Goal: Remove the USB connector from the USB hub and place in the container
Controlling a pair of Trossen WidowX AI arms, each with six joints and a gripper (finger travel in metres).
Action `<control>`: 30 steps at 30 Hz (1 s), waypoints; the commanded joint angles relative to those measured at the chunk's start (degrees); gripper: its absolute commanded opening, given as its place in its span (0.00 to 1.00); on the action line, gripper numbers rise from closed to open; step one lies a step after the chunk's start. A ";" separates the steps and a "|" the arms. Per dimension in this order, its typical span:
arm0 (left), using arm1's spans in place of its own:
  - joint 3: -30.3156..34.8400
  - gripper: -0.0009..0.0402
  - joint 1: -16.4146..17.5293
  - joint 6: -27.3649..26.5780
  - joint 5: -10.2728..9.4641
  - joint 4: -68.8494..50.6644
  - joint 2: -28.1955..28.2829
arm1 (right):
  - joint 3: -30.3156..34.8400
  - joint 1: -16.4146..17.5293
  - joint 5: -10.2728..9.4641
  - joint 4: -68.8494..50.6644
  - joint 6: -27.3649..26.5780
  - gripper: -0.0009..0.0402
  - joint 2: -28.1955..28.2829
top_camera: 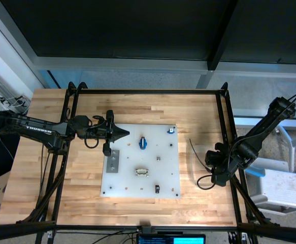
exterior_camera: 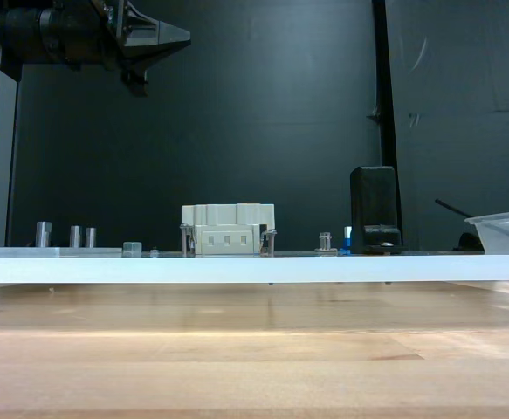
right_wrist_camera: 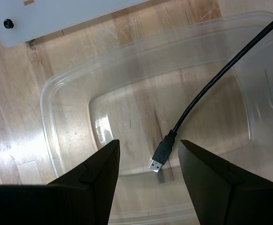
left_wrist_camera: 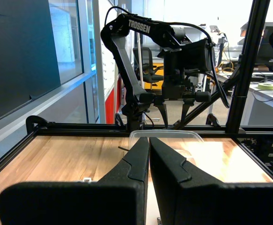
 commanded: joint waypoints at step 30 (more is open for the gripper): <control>0.00 0.02 0.00 0.00 0.00 0.00 0.02 | 0.02 -0.02 0.02 0.04 0.04 0.42 0.02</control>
